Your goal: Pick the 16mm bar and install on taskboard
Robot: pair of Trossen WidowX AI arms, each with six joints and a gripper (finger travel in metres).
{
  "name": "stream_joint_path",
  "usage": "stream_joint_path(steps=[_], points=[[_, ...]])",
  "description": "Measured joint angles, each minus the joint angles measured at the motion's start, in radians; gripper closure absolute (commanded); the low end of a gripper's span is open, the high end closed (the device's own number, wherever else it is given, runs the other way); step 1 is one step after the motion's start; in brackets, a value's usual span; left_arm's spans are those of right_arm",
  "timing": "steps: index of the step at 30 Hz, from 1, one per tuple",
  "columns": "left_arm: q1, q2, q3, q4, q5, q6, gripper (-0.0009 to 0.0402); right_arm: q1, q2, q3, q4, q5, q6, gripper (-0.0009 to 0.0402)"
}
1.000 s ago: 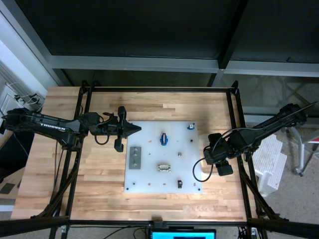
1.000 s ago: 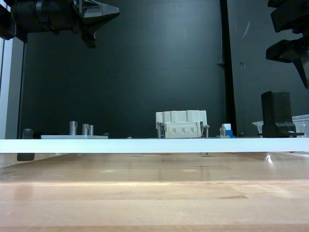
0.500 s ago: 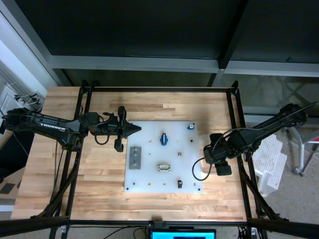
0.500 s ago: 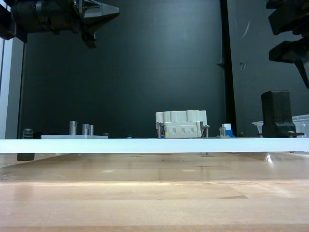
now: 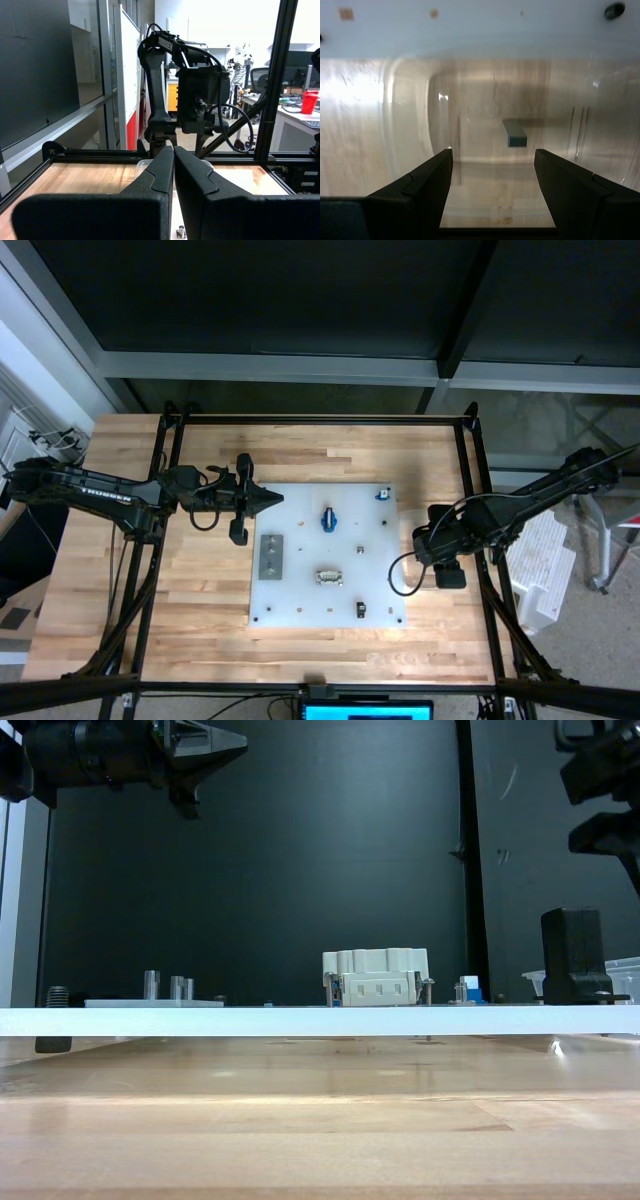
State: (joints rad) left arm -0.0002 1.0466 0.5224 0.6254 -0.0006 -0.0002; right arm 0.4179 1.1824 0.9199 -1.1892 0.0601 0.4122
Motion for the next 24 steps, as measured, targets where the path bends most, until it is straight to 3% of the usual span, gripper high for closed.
stream_joint_path(steps=[9, 24], points=[[0.000, 0.000, 0.000, 0.000, 0.000, 0.000, 0.0393, -0.026, -0.060, -0.065, 0.002, 0.048, -0.010, 0.0165], [0.000, 0.000, 0.000, 0.000, 0.000, 0.000, 0.0393, -0.050, -0.089, -0.122, 0.047, 0.050, -0.052, 0.0165]])
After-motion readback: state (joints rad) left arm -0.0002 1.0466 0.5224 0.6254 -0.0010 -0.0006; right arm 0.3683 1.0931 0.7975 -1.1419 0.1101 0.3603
